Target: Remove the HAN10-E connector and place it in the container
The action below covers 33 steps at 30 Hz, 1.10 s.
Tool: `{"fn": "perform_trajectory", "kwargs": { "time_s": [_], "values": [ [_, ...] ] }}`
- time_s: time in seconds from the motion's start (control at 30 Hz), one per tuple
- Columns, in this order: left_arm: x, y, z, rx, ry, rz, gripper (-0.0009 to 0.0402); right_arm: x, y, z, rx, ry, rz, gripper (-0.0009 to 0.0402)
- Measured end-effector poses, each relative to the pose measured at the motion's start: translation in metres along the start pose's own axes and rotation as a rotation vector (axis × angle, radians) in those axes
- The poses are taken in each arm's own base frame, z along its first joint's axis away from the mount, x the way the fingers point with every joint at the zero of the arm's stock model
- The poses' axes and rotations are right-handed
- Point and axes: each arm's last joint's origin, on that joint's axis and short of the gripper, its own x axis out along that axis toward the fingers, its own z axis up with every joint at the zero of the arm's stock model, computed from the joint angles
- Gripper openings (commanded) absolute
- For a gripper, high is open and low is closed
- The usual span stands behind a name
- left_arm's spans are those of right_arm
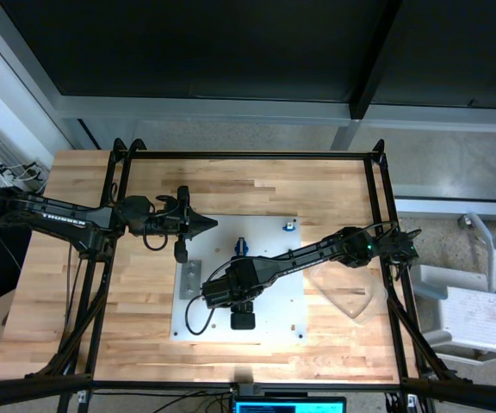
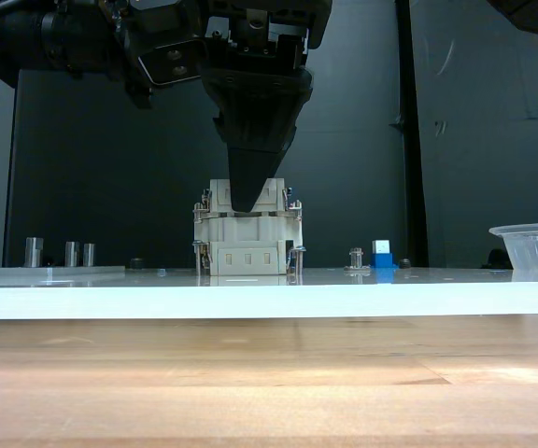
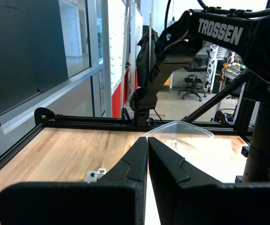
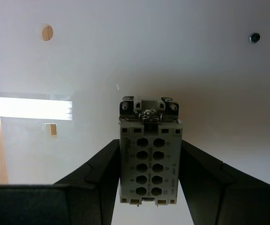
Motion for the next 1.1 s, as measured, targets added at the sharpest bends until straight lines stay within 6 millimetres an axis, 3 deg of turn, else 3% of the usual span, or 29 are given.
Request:
{"fn": "perform_trajectory", "kwargs": {
  "time_s": [0.4,0.9,1.1],
  "values": [
    [0.000,0.000,0.000,0.000,0.000,0.000,0.0000,-0.001,0.000,0.000,0.000,0.000,0.007,0.0047],
    [0.000,0.000,0.000,0.000,0.000,0.000,0.0000,-0.021,-0.002,-0.004,0.001,-0.019,0.012,0.0053],
    [0.000,0.000,0.000,0.000,0.000,0.000,0.0000,-0.038,-0.003,-0.007,0.002,-0.042,0.016,0.0052]
  ]
}}
